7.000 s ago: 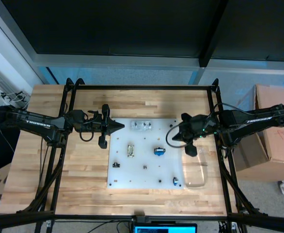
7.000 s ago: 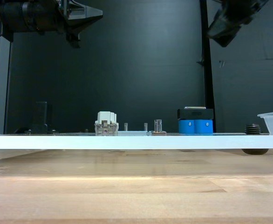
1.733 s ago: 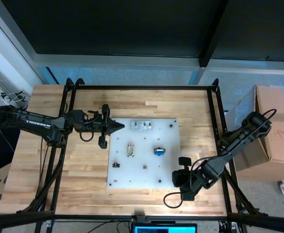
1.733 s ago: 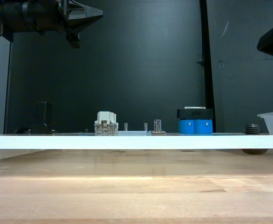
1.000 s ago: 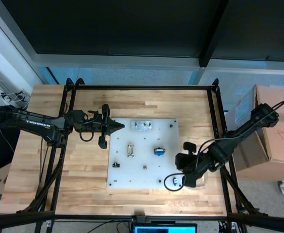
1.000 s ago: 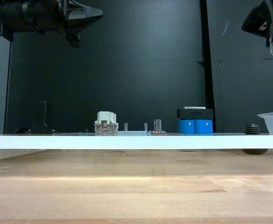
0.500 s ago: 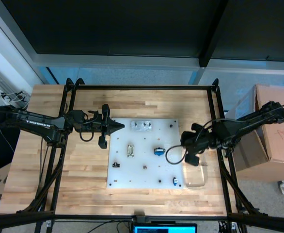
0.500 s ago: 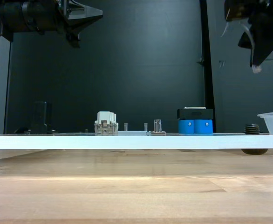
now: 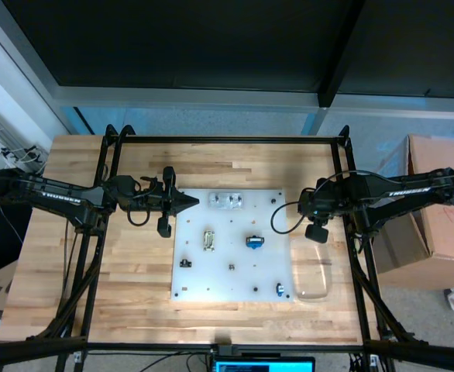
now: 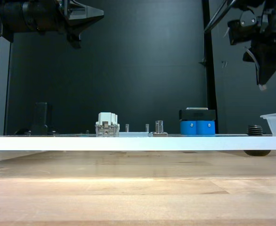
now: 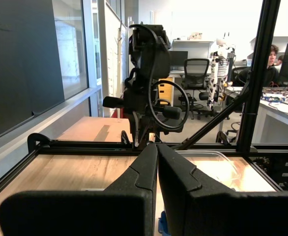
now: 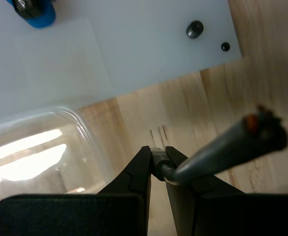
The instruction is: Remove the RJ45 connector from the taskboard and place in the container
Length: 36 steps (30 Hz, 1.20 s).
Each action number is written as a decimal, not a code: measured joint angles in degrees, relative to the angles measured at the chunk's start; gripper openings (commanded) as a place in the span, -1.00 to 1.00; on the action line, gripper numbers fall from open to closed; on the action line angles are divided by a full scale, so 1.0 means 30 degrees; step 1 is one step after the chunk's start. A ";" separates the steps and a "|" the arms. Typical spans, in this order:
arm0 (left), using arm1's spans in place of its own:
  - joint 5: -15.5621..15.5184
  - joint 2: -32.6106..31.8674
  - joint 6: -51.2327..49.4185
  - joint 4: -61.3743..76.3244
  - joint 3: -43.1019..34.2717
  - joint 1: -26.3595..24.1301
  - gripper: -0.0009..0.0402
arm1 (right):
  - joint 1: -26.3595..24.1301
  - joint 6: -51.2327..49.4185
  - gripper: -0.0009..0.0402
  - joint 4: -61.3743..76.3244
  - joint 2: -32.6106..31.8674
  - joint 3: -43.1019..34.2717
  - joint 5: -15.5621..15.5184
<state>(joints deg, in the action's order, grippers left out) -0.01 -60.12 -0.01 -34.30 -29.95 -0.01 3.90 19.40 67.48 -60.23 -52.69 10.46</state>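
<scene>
My right gripper (image 9: 315,229) hangs high over the wood just beyond the far end of the clear container (image 9: 312,276), right of the white taskboard (image 9: 227,260). In the right wrist view its fingers (image 12: 140,169) are shut on the RJ45 connector (image 12: 158,159), held clear of the board. The connector's grey cable (image 12: 222,147) ends in cut wires and loops out over the board (image 9: 276,222). In the low view this gripper (image 10: 261,81) points down above the container (image 10: 275,123). My left gripper (image 9: 190,201) is shut on nothing, raised at the board's left edge (image 10: 99,15) (image 11: 157,147).
The board carries a white multi-pin connector (image 9: 208,241), a blue block (image 9: 254,241), a clear part (image 9: 228,201) and a small blue piece (image 9: 280,290) at its front right. A black frame (image 9: 227,140) rings the table. A cardboard box (image 9: 436,209) stands at the right.
Over the last second my right gripper rose from the board's front right and swung back and right to beyond the container's far end, carrying connector and cable. My left arm stayed still.
</scene>
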 measured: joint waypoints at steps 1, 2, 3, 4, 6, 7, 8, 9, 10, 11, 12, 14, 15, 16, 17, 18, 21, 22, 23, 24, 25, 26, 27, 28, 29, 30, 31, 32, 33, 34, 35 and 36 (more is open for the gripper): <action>0.0000 0.0000 -0.0007 -0.0007 0.0007 0.0000 -0.96 | -0.0342 -0.0364 -0.96 -0.0015 0.0160 0.0226 -0.0036; 0.0000 0.0007 0.0000 -0.0007 0.0007 0.0000 -0.96 | -0.0736 -0.0721 -0.96 0.0000 0.0321 0.0444 -0.0022; 0.0007 0.0000 0.0000 -0.0007 0.0007 0.0000 -0.96 | -0.1122 -0.1107 -0.95 0.0029 0.0488 0.0670 -0.0044; 0.0007 0.0000 0.0000 -0.0007 0.0007 0.0000 -0.96 | -0.1508 -0.1472 -0.96 0.0029 0.0627 0.0874 -0.0051; 0.0000 0.0000 0.0000 0.0000 0.0000 0.0000 -0.96 | -0.2295 -0.2113 -0.96 0.0102 0.0823 0.1253 -0.0160; 0.0000 0.0000 0.0000 0.0000 0.0007 0.0000 -0.96 | -0.2696 -0.2448 -0.96 0.0102 0.0889 0.1435 -0.0408; 0.0000 0.0007 0.0000 -0.0007 0.0000 0.0000 -0.96 | -0.3126 -0.2812 -0.96 0.0124 0.0918 0.1581 -0.0765; 0.0007 0.0000 0.0000 -0.0007 0.0000 0.0000 -0.96 | -0.3555 -0.3235 -0.96 0.0124 0.0940 0.1712 -0.1137; 0.0000 0.0007 0.0000 -0.0007 0.0000 0.0000 -0.96 | -0.3993 -0.3687 -0.96 0.0146 0.0940 0.1807 -0.1435; 0.0000 0.0007 0.0000 -0.0007 0.0007 0.0000 -0.96 | -0.4350 -0.4080 -0.96 0.0146 0.0940 0.1858 -0.1515; 0.0000 0.0007 0.0000 0.0000 0.0000 0.0000 -0.96 | -0.4641 -0.4408 -0.96 0.0117 0.0940 0.1909 -0.1515; 0.0007 0.0007 0.0000 -0.0007 0.0000 0.0000 -0.96 | -0.5115 -0.4962 -0.95 0.0160 0.0940 0.1960 -0.1508; 0.0000 0.0007 -0.0007 0.0000 0.0000 0.0000 -0.96 | -0.5326 -0.5180 -0.94 0.0168 0.0940 0.1960 -0.1508; 0.0000 0.0000 0.0000 -0.0007 0.0000 0.0000 -0.96 | -0.5515 -0.5340 -0.93 0.0204 0.0940 0.1960 -0.1515; 0.0000 0.0007 -0.0007 -0.0007 0.0000 0.0000 -0.96 | -0.5697 -0.5457 -0.90 0.0299 0.0925 0.1960 -0.1537; 0.0007 0.0007 0.0000 -0.0007 0.0007 0.0000 -0.96 | -0.5865 -0.5552 -0.86 0.0379 0.0882 0.1960 -0.1552; 0.0000 0.0000 0.0000 -0.0007 0.0000 0.0000 -0.96 | -0.6164 -0.5603 -0.69 0.0568 0.0750 0.1960 -0.1537; 0.0000 0.0000 -0.0007 -0.0007 0.0007 0.0000 -0.96 | -0.6186 -0.5595 -0.62 0.0612 0.0707 0.1960 -0.1523; 0.0000 0.0007 -0.0007 0.0000 0.0000 0.0000 -0.96 | -0.6200 -0.5588 -0.55 0.0648 0.0685 0.1960 -0.1523; 0.0000 0.0000 -0.0007 -0.0007 0.0007 0.0000 -0.96 | -0.6222 -0.5537 -0.48 0.0663 0.0648 0.1960 -0.1523; 0.0000 0.0000 0.0000 0.0000 0.0007 0.0000 -0.96 | -0.6237 -0.5435 -0.41 0.0685 0.0605 0.1960 -0.1537; 0.0007 0.0007 0.0000 0.0000 0.0000 0.0000 -0.96 | -0.6273 -0.5326 -0.35 0.0714 0.0568 0.1960 -0.1537; 0.0007 0.0007 -0.0007 -0.0007 0.0007 0.0000 -0.96 | -0.6317 -0.5202 -0.28 0.0721 0.0554 0.1960 -0.1537; 0.0000 0.0000 0.0000 -0.0007 0.0000 0.0000 -0.96 | -0.6360 -0.5107 -0.21 0.0699 0.0546 0.1960 -0.1523; 0.0000 0.0000 -0.0007 0.0000 0.0007 0.0000 -0.96 | -0.6390 -0.5064 -0.15 0.0685 0.0539 0.1960 -0.1523; 0.0000 0.0000 0.0000 -0.0007 0.0007 0.0000 -0.96 | -0.6397 -0.4976 -0.10 0.0670 0.0546 0.1960 -0.1523; 0.0000 0.0000 0.0000 -0.0007 0.0000 0.0000 -0.96 | -0.6404 -0.4852 -0.04 0.0656 0.0539 0.1960 -0.1515; 0.0000 0.0000 0.0000 0.0000 0.0000 0.0000 -0.96 | -0.6411 -0.4699 0.01 0.0648 0.0539 0.1960 -0.1515; 0.0000 0.0007 0.0000 0.0000 0.0007 0.0000 -0.96 | -0.6426 -0.4634 0.06 0.0648 0.0539 0.1960 -0.1523; 0.0000 0.0000 0.0000 -0.0007 0.0000 0.0000 -0.96 | -0.6426 -0.4605 0.10 0.0648 0.0532 0.1960 -0.1530; 0.0000 0.0000 0.0000 -0.0007 0.0007 0.0000 -0.96 | -0.6433 -0.4546 0.14 0.0663 0.0495 0.1960 -0.1530; 0.0000 0.0000 -0.0007 -0.0007 0.0000 0.0000 -0.96 | -0.6433 -0.4401 0.18 0.0685 0.0444 0.1960 -0.1523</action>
<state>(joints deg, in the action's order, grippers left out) -0.01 -60.12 -0.03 -34.33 -29.95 -0.01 -15.40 6.20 69.54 -58.89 -46.81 5.89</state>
